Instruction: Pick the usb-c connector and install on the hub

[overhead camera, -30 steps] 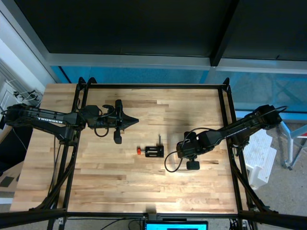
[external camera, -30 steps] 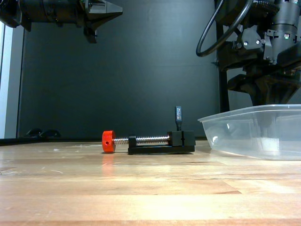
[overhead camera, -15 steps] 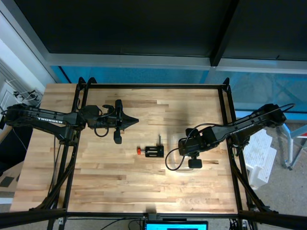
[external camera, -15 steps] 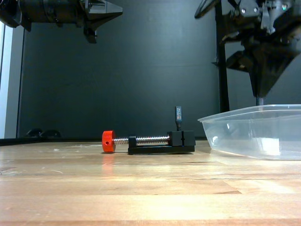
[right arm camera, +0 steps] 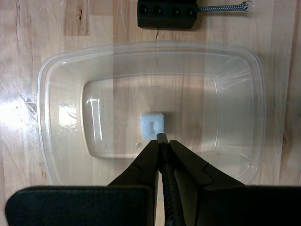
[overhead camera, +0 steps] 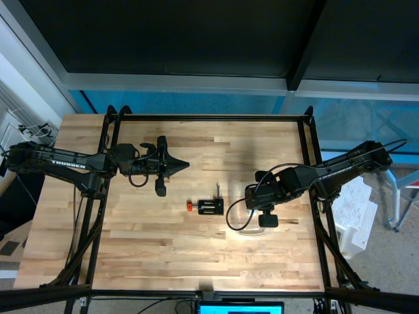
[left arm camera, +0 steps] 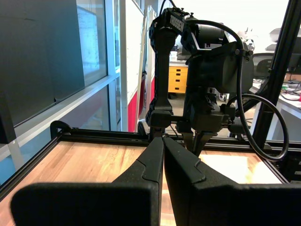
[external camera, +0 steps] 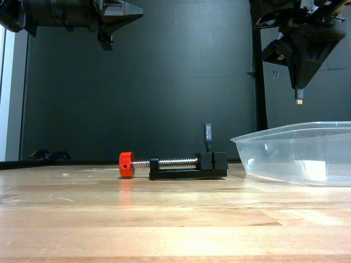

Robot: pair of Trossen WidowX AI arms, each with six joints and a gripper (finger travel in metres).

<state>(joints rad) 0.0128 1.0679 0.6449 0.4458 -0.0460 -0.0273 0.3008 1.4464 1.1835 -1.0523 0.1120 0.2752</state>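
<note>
The hub is a small black block with an orange-red end and a thin upright pin, lying mid-table. My right gripper hangs above the clear tray, shut on the usb-c connector, whose tip pokes out below the fingers. In the right wrist view the dark connector sits between the closed fingers, over the tray, with the hub beyond the tray's far rim. My left gripper is parked high at the left, shut and empty.
A tiny white square piece lies on the floor of the clear tray, which stands just right of the hub. Black frame rails border the table's edges.
My right gripper has risen out of the tray, carrying the connector up clear of the rim. The left arm has not moved.
</note>
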